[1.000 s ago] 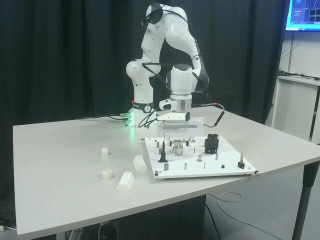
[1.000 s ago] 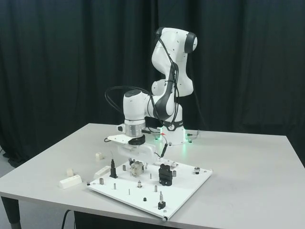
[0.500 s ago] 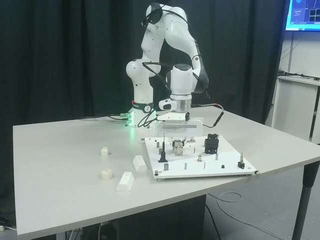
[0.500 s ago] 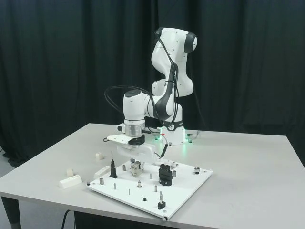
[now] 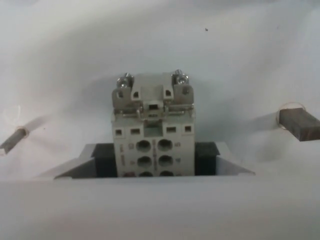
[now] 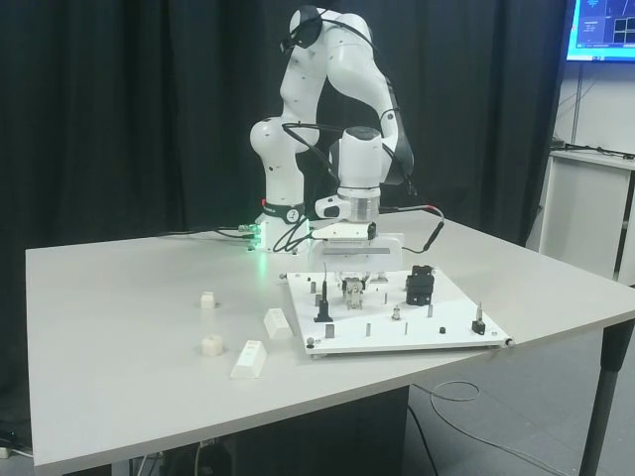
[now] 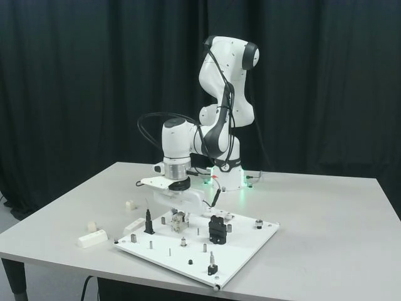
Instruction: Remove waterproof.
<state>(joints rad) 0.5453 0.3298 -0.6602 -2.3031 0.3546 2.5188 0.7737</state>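
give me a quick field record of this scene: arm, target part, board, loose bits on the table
arm: white Franka, wrist lowered over the back of the board
gripper: gripper straddling the connector
target part: grey connector block with two screws on top, standing upright on the board
board: white board on the grey table
other board parts: black block, black upright post, small pins
loose bits: four white pieces on the table beside the board

Two room views face the arm [image 6: 337,119] from opposite corners; wrist view looks closely down.
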